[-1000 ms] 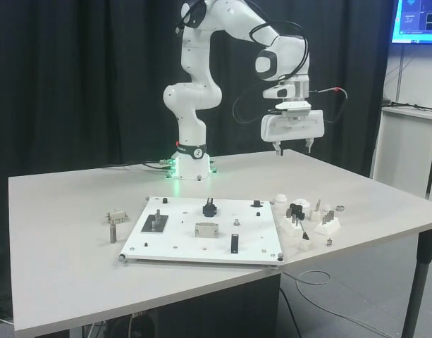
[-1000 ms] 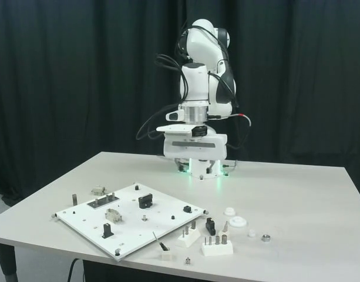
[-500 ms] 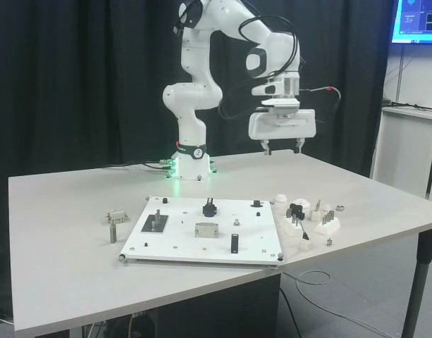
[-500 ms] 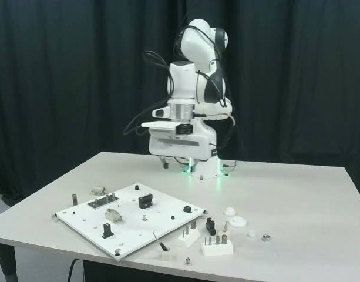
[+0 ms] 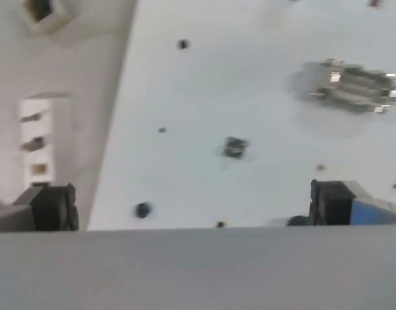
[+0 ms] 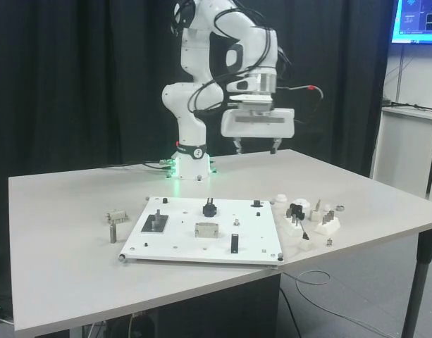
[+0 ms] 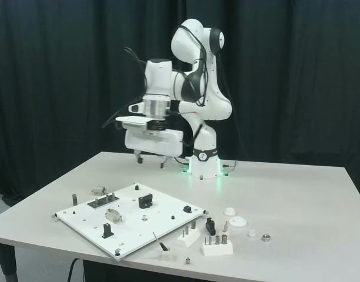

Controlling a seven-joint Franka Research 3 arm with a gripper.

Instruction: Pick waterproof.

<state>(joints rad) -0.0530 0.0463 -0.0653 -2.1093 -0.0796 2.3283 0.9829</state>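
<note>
waterproof unidentifiable; grey table (image 6: 75, 211), black curtains (image 7: 62, 70).

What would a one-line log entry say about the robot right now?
arm: raised | hand: open, empty, high over the table | board: parts untouched | pick: not yet started

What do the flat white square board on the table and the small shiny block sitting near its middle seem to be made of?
The flat white square board looks like painted metal or rigid plastic: thin, with a smooth matt face and small studs at its corners; which one is hard to tell. The small shiny block looks like bare metal, grey with bright glints, probably a connector housing.
</note>
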